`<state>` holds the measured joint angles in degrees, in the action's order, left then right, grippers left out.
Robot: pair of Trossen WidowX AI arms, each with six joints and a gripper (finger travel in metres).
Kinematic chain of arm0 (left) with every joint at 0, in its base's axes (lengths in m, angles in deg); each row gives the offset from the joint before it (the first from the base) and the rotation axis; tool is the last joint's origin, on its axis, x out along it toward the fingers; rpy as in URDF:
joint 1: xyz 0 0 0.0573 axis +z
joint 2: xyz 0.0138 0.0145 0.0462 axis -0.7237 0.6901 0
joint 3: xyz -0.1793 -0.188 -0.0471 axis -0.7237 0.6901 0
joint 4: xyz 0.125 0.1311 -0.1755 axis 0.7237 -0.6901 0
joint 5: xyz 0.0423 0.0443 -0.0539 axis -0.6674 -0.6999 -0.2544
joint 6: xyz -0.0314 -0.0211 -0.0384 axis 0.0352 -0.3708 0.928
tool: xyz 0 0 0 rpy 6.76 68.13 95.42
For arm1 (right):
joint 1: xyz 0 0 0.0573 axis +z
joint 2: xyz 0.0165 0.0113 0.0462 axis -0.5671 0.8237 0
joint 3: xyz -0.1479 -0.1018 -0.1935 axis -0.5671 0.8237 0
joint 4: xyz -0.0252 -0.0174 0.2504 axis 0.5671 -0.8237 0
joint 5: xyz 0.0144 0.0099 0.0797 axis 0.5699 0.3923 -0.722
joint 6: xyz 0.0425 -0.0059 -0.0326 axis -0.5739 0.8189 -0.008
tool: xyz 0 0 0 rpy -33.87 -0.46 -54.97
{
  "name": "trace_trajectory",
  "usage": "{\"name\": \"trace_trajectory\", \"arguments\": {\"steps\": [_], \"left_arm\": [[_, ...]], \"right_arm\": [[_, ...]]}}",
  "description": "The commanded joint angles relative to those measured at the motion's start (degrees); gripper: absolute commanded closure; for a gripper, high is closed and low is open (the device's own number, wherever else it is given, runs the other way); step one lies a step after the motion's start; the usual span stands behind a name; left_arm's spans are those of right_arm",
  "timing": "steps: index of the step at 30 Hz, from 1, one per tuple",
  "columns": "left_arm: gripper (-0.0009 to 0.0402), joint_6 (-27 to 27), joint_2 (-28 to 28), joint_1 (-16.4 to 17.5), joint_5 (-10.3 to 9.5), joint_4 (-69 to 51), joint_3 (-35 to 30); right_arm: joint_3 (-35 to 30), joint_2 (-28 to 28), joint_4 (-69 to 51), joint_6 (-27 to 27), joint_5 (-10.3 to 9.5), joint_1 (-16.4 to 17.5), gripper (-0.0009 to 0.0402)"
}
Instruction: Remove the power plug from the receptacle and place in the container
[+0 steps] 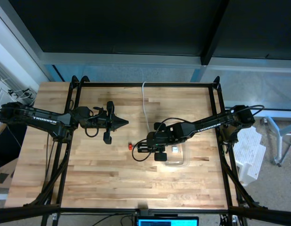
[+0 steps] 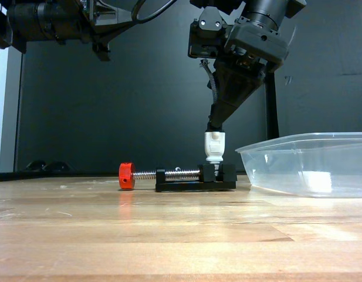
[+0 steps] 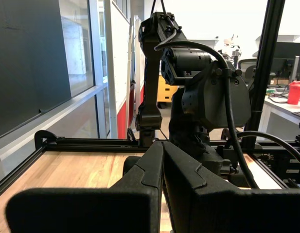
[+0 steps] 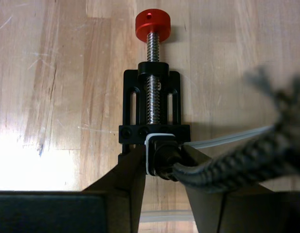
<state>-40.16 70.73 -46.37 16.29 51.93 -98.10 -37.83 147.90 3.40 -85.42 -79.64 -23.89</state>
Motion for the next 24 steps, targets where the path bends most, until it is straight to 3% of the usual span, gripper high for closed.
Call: {"name": "trace_trajectory", "arguments": {"steps": [1, 8, 24], "left_arm": [[0.0393, 0.0, 0.0, 0.0, 0.02, 0.0, 0.0], [0.0393, 0.0, 0.0, 0.0, 0.02, 0.0, 0.0], [0.0393, 0.0, 0.0, 0.0, 0.02, 0.0, 0.0]], "right_arm": [[0.0, 0.0, 0.2, 0.0, 0.44, -0.1, 0.0330], [0.3, 0.0, 0.3, 0.1, 0.85, -0.3, 0.0396], [-0.2, -0.4, 0.3, 0.1, 0.87, -0.2, 0.0393]]}}
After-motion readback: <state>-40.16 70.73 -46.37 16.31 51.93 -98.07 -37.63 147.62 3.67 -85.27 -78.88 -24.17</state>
